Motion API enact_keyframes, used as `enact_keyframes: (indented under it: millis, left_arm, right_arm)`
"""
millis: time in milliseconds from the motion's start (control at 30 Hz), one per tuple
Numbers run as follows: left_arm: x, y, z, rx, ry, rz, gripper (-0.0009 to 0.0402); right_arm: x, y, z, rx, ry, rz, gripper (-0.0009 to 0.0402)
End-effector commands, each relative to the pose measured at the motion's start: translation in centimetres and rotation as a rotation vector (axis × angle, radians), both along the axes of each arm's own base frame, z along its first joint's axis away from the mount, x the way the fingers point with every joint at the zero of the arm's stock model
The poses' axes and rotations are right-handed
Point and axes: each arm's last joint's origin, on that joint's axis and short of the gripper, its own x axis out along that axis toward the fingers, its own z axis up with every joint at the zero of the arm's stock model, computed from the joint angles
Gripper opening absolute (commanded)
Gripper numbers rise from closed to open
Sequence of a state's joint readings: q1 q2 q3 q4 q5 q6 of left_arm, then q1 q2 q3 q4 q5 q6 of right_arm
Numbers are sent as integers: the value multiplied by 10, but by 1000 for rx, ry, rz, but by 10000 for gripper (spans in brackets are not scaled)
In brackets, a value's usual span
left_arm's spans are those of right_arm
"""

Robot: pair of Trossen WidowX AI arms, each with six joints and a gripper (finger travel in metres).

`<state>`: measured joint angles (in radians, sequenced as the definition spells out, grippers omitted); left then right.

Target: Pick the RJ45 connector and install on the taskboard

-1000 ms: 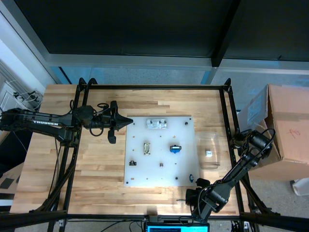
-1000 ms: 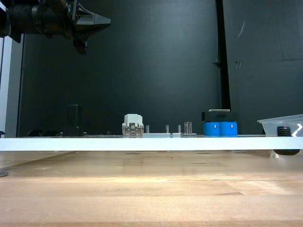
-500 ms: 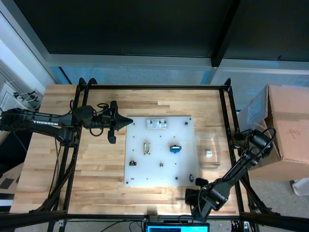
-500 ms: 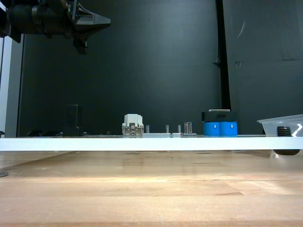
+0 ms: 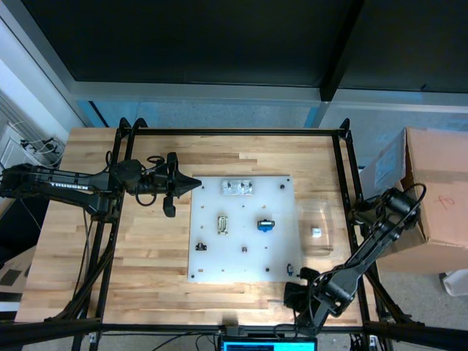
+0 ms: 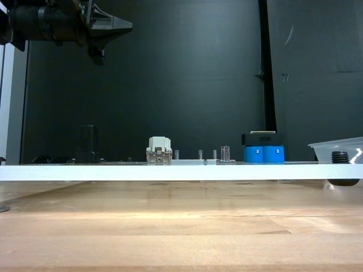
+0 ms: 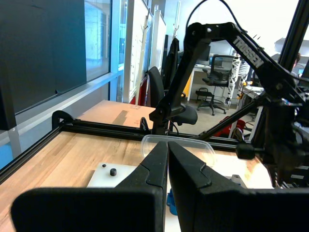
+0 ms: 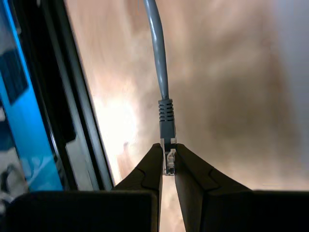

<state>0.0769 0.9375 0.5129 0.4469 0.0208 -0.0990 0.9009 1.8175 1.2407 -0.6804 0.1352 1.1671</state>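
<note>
The RJ45 connector point(image 8: 168, 153), a clear plug with a grey boot and grey cable point(image 8: 157, 53), is held by its tip in my right gripper point(image 8: 167, 162), which is shut on it above the wood. In the high view the right gripper point(image 5: 294, 291) is near the table's front edge, just off the near right corner of the white taskboard point(image 5: 219, 256). My left gripper point(image 5: 191, 184) is shut and empty. It hovers high at the board's far left edge, also seen in the low view point(image 6: 126, 25). The fingertips point(image 7: 159, 159) touch.
On the board stand a grey socket block point(image 6: 159, 152), a blue block point(image 5: 265, 225) and a metal fitting point(image 5: 238, 188). A clear tray point(image 5: 327, 247) with a small white piece lies right of the board. A cardboard box point(image 5: 431, 197) stands beyond the table's right edge.
The right arm's wrist and gripper have shifted slightly right and away from the near edge, still holding the connector. The left arm has not moved.
</note>
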Motion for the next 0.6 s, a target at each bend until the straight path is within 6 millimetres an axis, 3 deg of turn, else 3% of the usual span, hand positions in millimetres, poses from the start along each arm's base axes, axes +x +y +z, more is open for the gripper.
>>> enact_keyframes:
  millis: [33, 267, 600]
  left_arm:
    - [0, 0, 0, 0, 0, 0, 0]
    - [0, 0, 0, 0, 1, 0, 0]
    - [0, 0, 0, 0, 0, 0, 0]
  right_arm:
    - [-1, -10, 21, -53, -28, -33, 0]
    - [11, -43, 40, -191, 10, -115, 0]
    - [42, -79, 64, -284, -120, -207, 0]
